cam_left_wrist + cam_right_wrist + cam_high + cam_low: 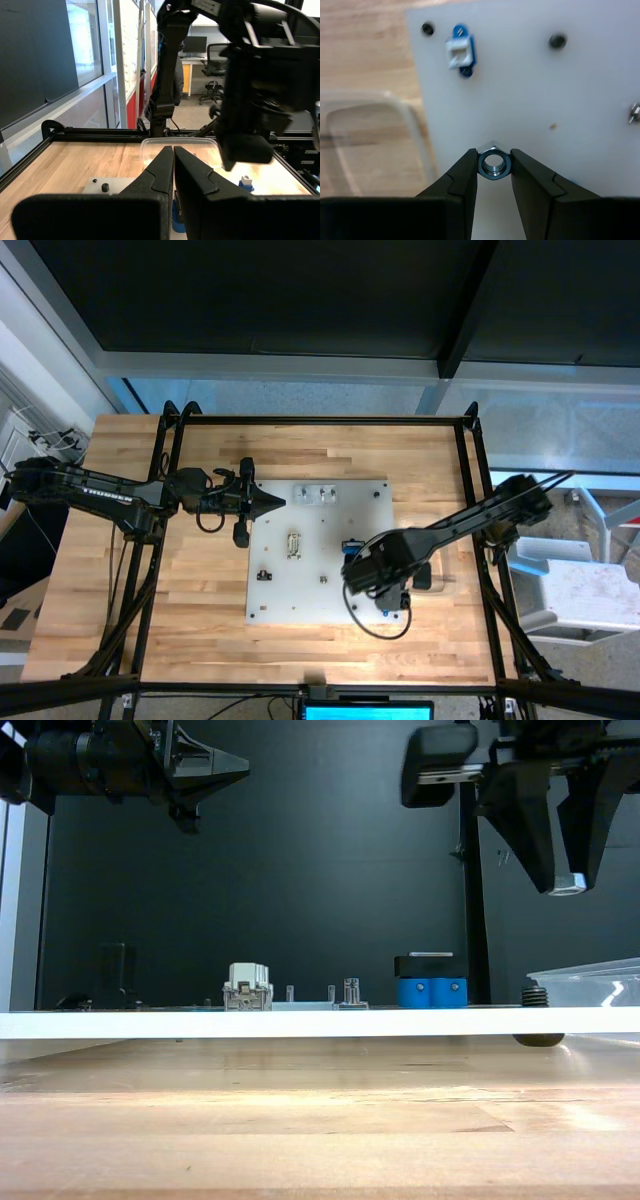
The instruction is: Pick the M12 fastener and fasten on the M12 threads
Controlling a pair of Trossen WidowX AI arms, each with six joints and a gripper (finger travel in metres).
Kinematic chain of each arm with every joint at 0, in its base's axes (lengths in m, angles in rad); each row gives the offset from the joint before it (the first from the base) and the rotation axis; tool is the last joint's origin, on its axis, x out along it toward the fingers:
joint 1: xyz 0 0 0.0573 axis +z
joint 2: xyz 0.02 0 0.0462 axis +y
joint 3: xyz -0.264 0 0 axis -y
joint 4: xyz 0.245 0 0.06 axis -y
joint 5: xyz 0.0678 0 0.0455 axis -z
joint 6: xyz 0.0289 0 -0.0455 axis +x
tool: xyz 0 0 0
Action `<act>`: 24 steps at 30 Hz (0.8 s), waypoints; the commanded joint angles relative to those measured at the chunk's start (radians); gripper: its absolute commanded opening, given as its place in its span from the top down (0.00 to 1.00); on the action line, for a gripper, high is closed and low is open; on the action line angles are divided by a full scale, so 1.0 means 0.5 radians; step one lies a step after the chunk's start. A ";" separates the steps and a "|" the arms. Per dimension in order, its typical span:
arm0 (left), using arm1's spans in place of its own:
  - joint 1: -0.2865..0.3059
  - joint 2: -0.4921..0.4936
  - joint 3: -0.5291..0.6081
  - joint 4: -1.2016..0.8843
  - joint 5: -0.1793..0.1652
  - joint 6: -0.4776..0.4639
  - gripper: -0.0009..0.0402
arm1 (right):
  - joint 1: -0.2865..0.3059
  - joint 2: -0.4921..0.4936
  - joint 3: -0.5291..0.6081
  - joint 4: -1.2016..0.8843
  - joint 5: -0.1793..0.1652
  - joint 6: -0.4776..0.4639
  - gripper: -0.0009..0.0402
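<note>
One M12 nut (494, 165) pinched in my right gripper (568, 878).
It hangs high above the bare stud (537, 995); my left gripper (173, 155), closed and empty, hovers over the board (320, 590) at its far left.

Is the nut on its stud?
No: the right gripper holds the nut above the bare stud; the left gripper hangs shut over the board's left edge.

small silver hex M12 nut (494, 165), bore showing, pinched right at the tips of the jaws of the right gripper (567, 886); black ribbed stud (537, 995) bare, well below those jaws
</note>
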 commanded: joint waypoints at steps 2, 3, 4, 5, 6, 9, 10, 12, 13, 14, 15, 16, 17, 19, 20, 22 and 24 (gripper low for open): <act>0.000 0.000 0.000 0.001 0.000 0.000 0.98 | 0.048 0.157 0.157 0.009 0.002 -0.004 0.91; 0.000 0.000 0.000 0.001 0.000 0.000 0.98 | 0.057 0.188 0.195 0.009 0.001 -0.004 0.91; 0.001 0.000 0.000 0.001 0.000 0.000 0.98 | 0.066 0.224 0.229 0.010 0.001 -0.004 0.91; 0.000 0.000 0.000 0.002 0.000 0.000 0.98 | 0.075 0.253 0.262 0.009 0.002 -0.004 0.91; 0.000 0.000 0.000 0.001 0.000 0.000 0.98 | 0.079 0.286 0.294 0.008 0.002 -0.004 0.91; 0.000 0.000 0.000 0.001 0.000 0.000 0.98 | 0.092 0.374 0.388 0.007 0.002 -0.003 0.91; 0.000 0.000 0.000 0.002 0.000 0.000 0.98 | 0.095 0.407 0.420 0.004 0.002 -0.002 0.91; 0.000 0.000 0.000 0.001 0.000 0.000 0.98 | 0.098 0.464 0.478 0.002 0.002 -0.003 0.91; 0.000 0.000 0.000 0.001 0.001 0.000 0.98 | 0.099 0.493 0.504 0.001 0.001 -0.003 0.91; 0.001 0.000 0.000 0.001 0.000 0.000 0.98 | 0.099 0.517 0.528 0.002 0.002 -0.003 0.91; 0.000 0.000 0.000 0.001 0.000 0.000 0.98 | 0.100 0.542 0.546 0.002 0.001 -0.003 0.91; 0.000 0.000 0.000 0.001 0.001 0.000 0.98 | 0.101 0.567 0.561 0.003 0.001 -0.004 0.91; 0.000 0.000 0.000 0.001 0.001 0.000 0.98 | 0.101 0.582 0.569 0.005 0.001 -0.004 0.91; 0.000 0.000 0.000 0.001 0.000 0.000 0.98 | 0.101 0.603 0.574 0.014 0.000 -0.004 0.91; 0.000 0.000 0.000 0.001 0.001 0.000 0.98 | 0.101 0.610 0.571 0.024 -0.002 -0.004 0.91; 0.000 0.000 0.000 0.001 0.000 0.000 0.98 | 0.101 0.626 0.571 0.035 -0.002 -0.004 0.91; 0.001 0.000 0.000 0.002 0.000 0.000 0.98 | 0.103 0.636 0.571 0.039 -0.010 -0.004 0.91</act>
